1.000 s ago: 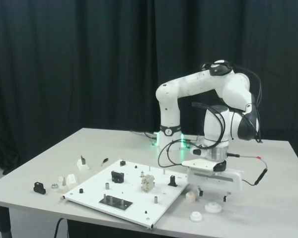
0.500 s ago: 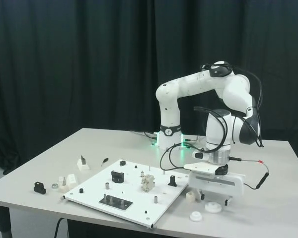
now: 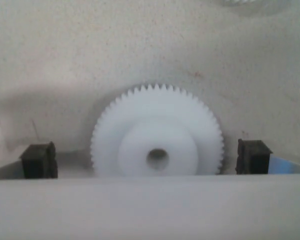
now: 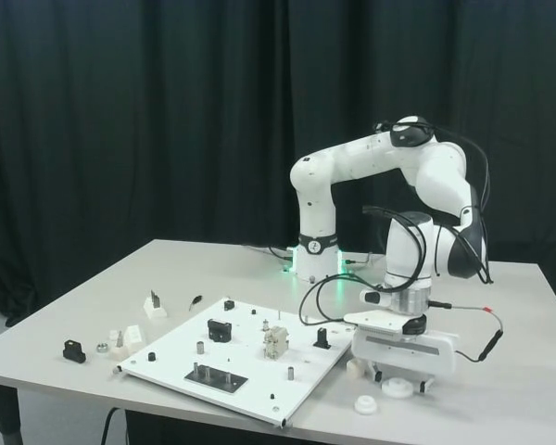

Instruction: Pick large gear.

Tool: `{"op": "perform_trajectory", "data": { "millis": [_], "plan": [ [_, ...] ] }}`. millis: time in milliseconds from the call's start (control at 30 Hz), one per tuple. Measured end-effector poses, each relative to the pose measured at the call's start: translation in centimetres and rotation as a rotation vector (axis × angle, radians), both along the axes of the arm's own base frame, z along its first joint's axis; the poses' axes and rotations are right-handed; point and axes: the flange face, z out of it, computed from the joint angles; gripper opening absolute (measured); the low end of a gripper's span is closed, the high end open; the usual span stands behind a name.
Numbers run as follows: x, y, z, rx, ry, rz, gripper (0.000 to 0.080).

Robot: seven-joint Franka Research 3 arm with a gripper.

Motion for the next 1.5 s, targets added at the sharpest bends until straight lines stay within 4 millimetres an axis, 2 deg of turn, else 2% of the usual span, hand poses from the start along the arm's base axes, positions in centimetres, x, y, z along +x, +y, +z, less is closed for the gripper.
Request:
{"op": "perform_trajectory", "data": {
  "millis": [967,1000,1233,1267,1500],
  "plan": [
    [0.68,-0.52,-0.90,-0.014,-0.006,-0.013,0.0800],
    [0.68,-0.51,-0.90,-0.015,-0.006,-0.013,0.0687],
    [0.69,-0.47,-0.86,-0.023,-0.005,-0.008,0.0687],
    [0.69,-0.46,-0.86,-0.024,-0.005,-0.007,0.0597],
    [0.76,-0.49,-0.67,-0.032,-0.006,-0.007,0.0599]
  ]
}}
